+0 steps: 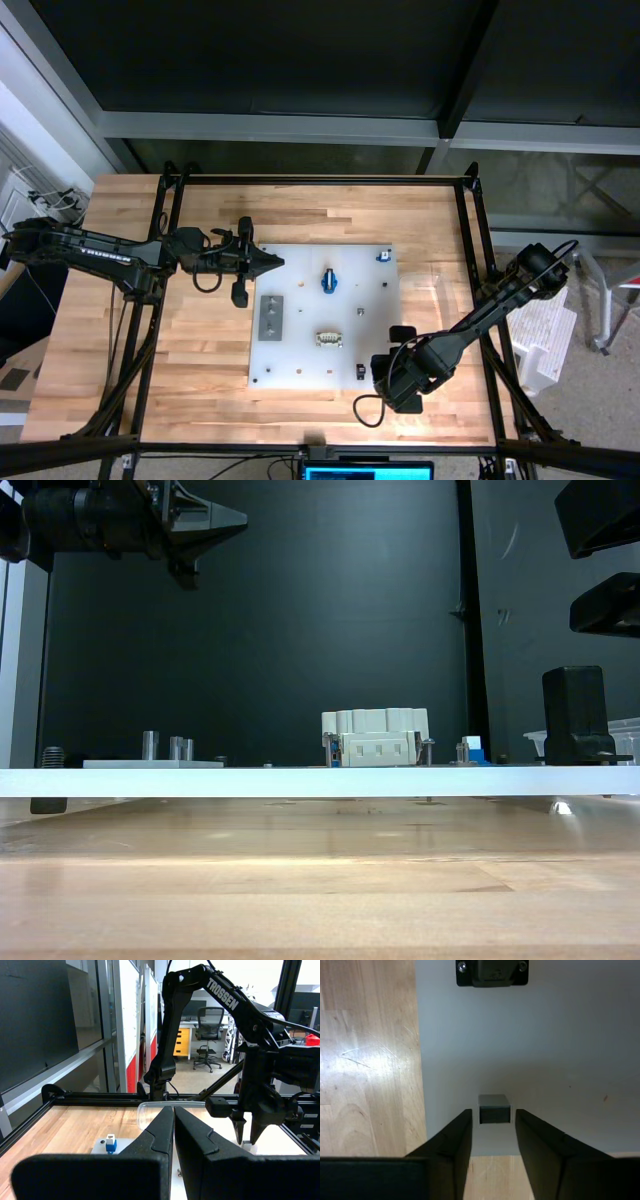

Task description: Pick the 16mm bar and install on taskboard

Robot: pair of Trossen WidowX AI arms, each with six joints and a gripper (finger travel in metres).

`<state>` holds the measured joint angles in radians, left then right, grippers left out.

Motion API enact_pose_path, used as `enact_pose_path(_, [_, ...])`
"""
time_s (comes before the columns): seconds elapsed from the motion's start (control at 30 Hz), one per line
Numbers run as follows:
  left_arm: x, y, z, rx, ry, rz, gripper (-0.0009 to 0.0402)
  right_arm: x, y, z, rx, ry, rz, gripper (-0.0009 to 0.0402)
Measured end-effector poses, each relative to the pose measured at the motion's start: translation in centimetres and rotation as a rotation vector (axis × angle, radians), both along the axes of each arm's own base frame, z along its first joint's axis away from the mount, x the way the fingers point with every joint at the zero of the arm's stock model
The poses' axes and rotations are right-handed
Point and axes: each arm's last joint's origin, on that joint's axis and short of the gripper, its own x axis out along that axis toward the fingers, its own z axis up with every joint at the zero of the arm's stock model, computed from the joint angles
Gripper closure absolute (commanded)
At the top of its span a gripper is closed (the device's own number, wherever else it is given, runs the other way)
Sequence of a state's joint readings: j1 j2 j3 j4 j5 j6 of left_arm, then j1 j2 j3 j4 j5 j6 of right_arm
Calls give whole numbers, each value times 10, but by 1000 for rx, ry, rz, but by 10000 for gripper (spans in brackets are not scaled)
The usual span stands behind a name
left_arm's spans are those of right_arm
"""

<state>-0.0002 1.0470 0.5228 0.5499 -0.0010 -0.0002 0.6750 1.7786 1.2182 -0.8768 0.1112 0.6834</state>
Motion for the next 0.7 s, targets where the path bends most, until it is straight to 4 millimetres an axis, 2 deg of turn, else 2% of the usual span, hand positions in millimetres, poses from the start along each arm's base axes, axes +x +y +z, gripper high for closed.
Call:
enact_pose_path(0.3, [0, 0, 0, 0, 0, 0, 393, -3, -3, 12, 22, -25, 6, 181])
enact_pose_path(0.7, [0, 0, 0, 0, 0, 0, 393, -16, -13, 40, 43, -51, 7, 178])
